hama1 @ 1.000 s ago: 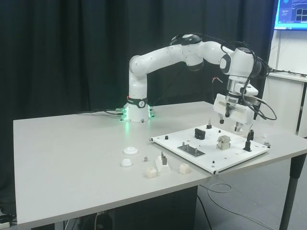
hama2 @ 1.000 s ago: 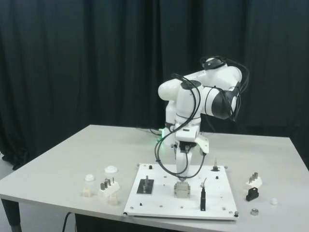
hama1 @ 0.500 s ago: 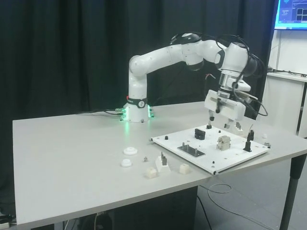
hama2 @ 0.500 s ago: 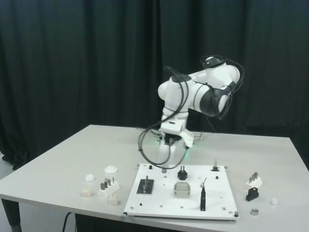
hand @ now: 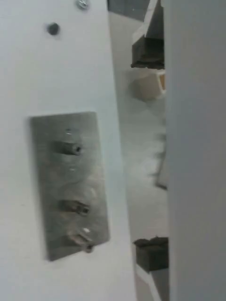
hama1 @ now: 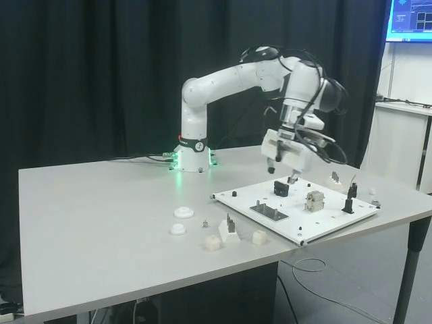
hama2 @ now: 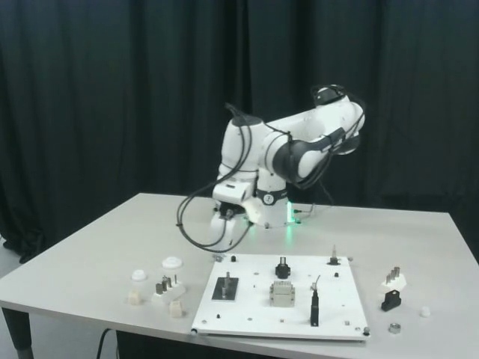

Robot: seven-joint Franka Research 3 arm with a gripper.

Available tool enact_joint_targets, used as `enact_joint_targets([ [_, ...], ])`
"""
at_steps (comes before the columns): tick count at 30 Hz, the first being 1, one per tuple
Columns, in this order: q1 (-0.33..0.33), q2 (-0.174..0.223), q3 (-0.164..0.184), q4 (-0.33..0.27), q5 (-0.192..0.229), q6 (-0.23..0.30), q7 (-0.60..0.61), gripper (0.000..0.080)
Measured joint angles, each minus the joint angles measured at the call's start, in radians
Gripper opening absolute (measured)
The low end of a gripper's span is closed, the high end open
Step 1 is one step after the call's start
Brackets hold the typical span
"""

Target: Pick BNC.

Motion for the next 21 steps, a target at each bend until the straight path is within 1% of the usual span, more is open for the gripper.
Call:
enact_joint_targets([
  [4,-0.009,-0.001,0.0,-0.041,0.025,0.028,-0.047,0.08],
  [9,-0.023,-0.004,0.0,-0.087,0.055,0.053,-0.071,0.08],
  [16,-0.052,-0.013,0.001,-0.137,0.104,0.083,-0.063,0.08],
  [21,-0.077,-0.019,0.001,-0.164,0.139,0.105,-0.017,0.08],
])
